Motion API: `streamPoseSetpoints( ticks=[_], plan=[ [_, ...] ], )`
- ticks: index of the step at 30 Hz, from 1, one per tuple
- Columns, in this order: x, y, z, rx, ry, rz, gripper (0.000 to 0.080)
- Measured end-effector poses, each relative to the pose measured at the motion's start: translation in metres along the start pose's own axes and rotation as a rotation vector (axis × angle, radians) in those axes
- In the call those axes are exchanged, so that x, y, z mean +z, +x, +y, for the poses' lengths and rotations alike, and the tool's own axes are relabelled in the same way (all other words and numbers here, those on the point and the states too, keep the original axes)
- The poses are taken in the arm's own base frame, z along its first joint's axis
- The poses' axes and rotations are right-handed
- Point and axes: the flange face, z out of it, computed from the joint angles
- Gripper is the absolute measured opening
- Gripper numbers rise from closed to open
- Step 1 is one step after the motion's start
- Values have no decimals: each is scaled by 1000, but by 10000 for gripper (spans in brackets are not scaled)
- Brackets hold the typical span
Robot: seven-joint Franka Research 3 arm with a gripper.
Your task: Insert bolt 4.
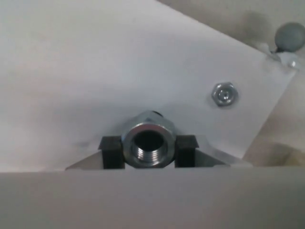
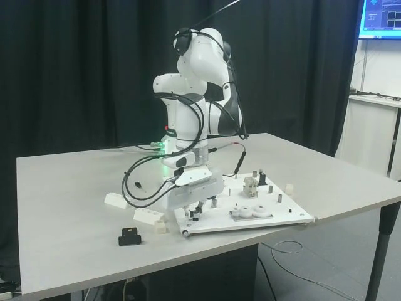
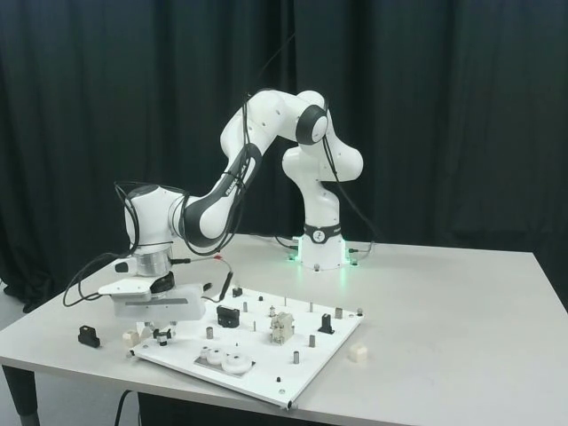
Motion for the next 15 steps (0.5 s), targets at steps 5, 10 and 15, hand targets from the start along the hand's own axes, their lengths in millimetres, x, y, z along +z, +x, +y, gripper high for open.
streamPoseSetpoints(
  ticks=[5, 10, 15],
  plan=[
    [0, 0, -1, 97, 0, -1, 226],
    [0, 0, -1, 197, -1, -1, 226],
    [0, -1, -2, 331, -2, -1, 226]
  ],
)
